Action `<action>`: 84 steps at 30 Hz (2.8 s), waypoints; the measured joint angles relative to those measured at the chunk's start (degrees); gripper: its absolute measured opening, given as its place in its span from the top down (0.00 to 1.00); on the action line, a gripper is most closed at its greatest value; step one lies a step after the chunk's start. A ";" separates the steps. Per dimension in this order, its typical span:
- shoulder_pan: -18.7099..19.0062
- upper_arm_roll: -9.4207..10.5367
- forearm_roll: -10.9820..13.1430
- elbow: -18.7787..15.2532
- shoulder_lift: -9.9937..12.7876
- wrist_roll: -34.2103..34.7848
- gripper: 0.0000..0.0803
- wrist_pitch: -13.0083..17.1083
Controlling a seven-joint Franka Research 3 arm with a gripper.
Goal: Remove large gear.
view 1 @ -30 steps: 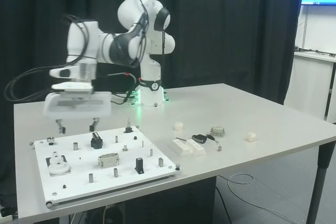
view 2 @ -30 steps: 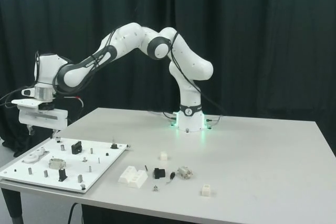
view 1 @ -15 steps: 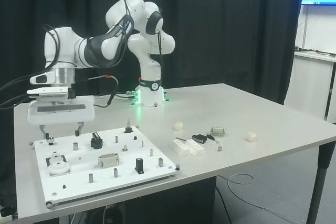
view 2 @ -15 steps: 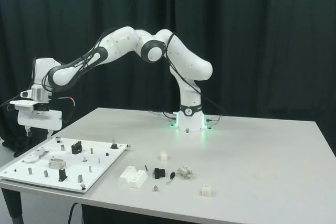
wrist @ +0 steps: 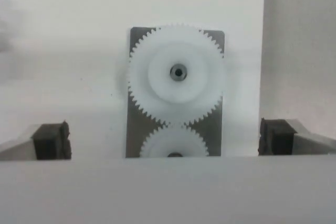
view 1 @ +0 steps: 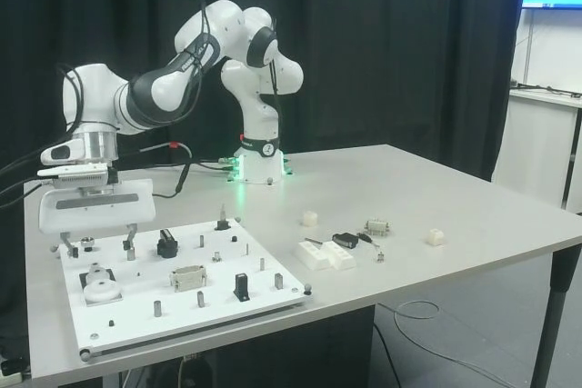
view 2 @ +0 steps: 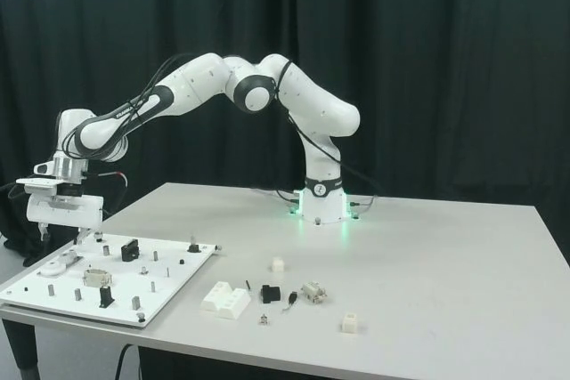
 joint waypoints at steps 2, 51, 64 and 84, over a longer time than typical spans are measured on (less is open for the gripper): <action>-0.17 0.14 1.12 0.16 0.45 -0.93 0.00 0.26; -0.83 1.01 7.37 5.77 7.29 -3.79 0.00 1.89; -1.15 1.01 7.47 5.77 7.76 -3.75 0.00 2.40; -1.17 1.16 8.37 5.87 8.22 -3.75 0.00 2.78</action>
